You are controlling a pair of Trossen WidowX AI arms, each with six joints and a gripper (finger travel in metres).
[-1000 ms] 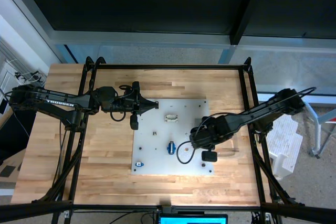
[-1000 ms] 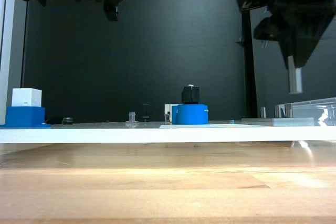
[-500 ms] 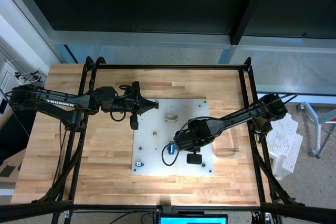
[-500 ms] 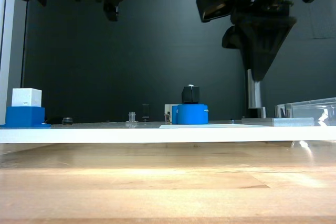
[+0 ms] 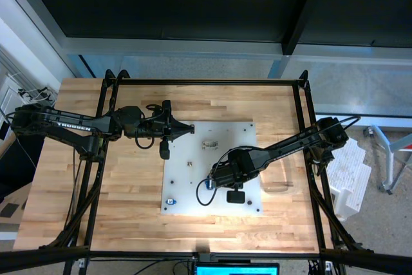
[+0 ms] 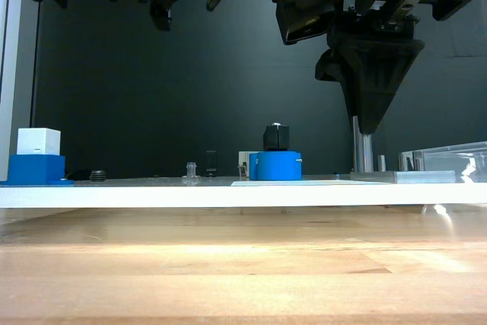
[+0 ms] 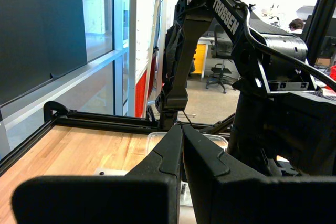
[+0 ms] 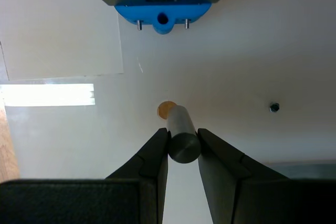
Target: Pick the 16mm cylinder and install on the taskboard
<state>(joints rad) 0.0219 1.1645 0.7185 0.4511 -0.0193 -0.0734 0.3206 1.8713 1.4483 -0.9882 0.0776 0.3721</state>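
Your right gripper (image 8: 182, 134) pinches the 16mm cylinder (image 8: 181, 123) between its fingertips, lower end just beside a taskboard (image 8: 241, 51) hole (image 8: 163, 109). Left gripper (image 7: 181, 129) hangs well apart, fingers pressed together.

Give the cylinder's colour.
Grey, right wrist view. Right gripper grips cylinder over taskboard; left gripper over its far-left corner.

You can read one word only: TROSSEN, in white capitals along a black link of the right arm (image 7: 229, 19), as the left wrist view shows it. The left arm (image 5: 64, 122) also bears a short line of white lettering in the high view, but you cannot make it out
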